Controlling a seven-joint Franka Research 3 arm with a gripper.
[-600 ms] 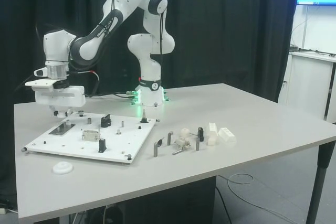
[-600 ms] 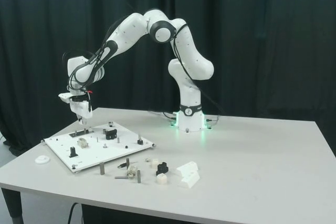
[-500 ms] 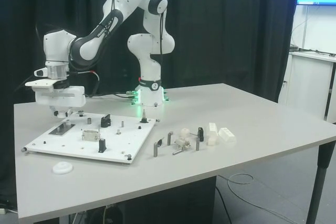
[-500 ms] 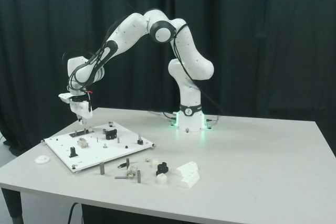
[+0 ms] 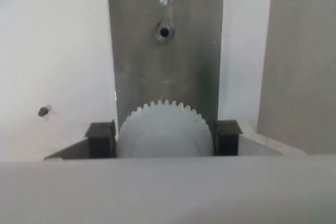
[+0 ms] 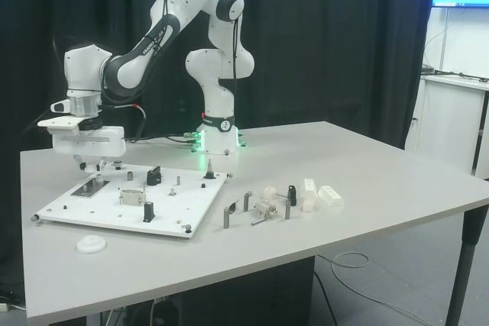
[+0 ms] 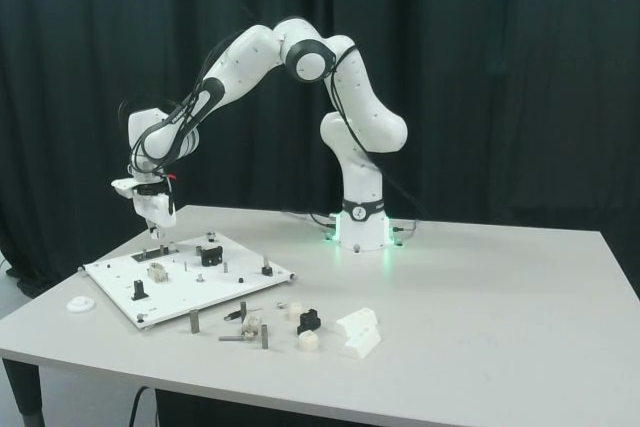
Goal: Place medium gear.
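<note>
Partly hidden, medium gear [image 5: 164,129] between pincer [image 5: 165,139] fingers

Pretty standard white arm [image 6: 164,24] with rounded shells, black bands at the joints, black cables along it, green lights glowing round its base [image 7: 362,237].
</note>
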